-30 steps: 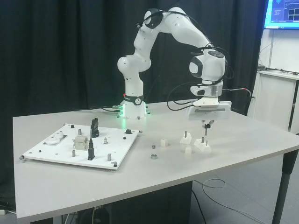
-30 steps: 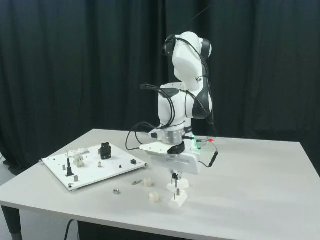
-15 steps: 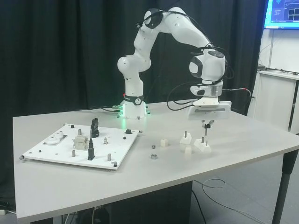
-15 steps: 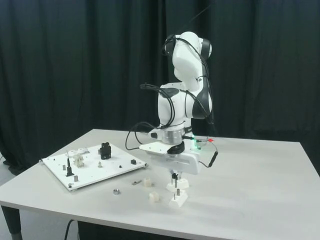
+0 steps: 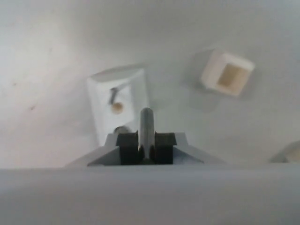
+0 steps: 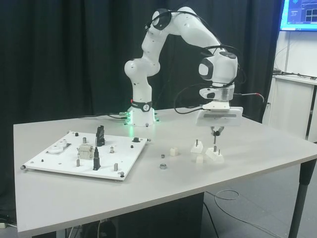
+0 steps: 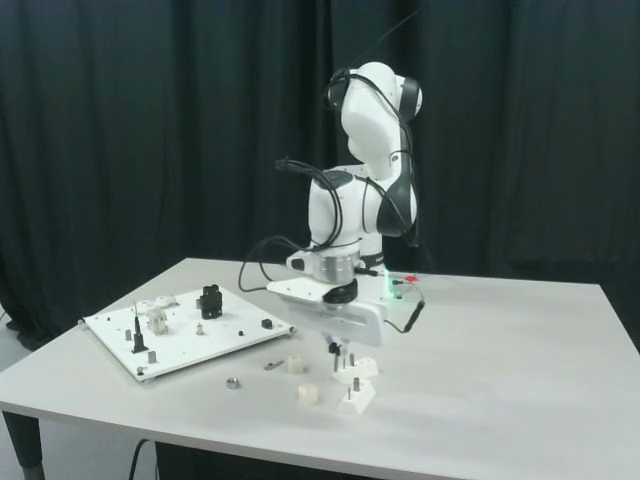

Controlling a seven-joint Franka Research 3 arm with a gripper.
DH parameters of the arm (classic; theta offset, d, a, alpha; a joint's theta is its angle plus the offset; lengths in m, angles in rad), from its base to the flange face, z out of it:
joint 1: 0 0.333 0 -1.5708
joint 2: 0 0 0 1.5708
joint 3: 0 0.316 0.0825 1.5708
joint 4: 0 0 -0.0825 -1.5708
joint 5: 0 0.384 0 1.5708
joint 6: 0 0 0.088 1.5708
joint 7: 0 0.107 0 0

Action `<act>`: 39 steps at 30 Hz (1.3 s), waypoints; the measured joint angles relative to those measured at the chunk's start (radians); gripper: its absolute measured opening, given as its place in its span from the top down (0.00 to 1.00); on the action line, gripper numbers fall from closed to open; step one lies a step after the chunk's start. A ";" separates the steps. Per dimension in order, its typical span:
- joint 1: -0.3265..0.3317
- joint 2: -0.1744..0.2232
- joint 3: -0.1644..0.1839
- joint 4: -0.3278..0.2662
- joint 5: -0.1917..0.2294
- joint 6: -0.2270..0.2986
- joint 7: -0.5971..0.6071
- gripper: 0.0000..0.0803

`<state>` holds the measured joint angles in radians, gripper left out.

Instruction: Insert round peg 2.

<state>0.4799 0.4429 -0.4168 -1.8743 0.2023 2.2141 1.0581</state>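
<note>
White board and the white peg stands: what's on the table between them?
First room view: a white cube, a grey nut and a small dark part lie between board and stands.

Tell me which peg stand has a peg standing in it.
The side stand, apart from the pincer, with its peg upright. The stand beneath shows a bare hole.

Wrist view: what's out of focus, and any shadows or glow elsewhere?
Wrist view: the gripper and the peg it clamps sit very close and soft-edged; the white holder block below is blurred too, and a grey band fills the bottom. First room view: green glow at the arm base. Second room view: black curtain, faint shadows under the small blocks.
</note>
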 joint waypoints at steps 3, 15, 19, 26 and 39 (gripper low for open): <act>-0.002 -0.006 -0.016 0.000 -0.021 -0.001 0.000 0.92; -0.039 -0.038 -0.059 0.000 -0.095 -0.022 -0.006 0.92; -0.065 -0.052 -0.059 -0.001 -0.116 -0.027 -0.030 0.92; -0.108 -0.073 -0.059 -0.005 -0.126 -0.028 -0.094 0.92; -0.189 -0.103 -0.065 -0.003 -0.161 -0.027 -0.166 0.92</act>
<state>0.2912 0.3399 -0.4823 -1.8776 0.0418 2.1866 0.8926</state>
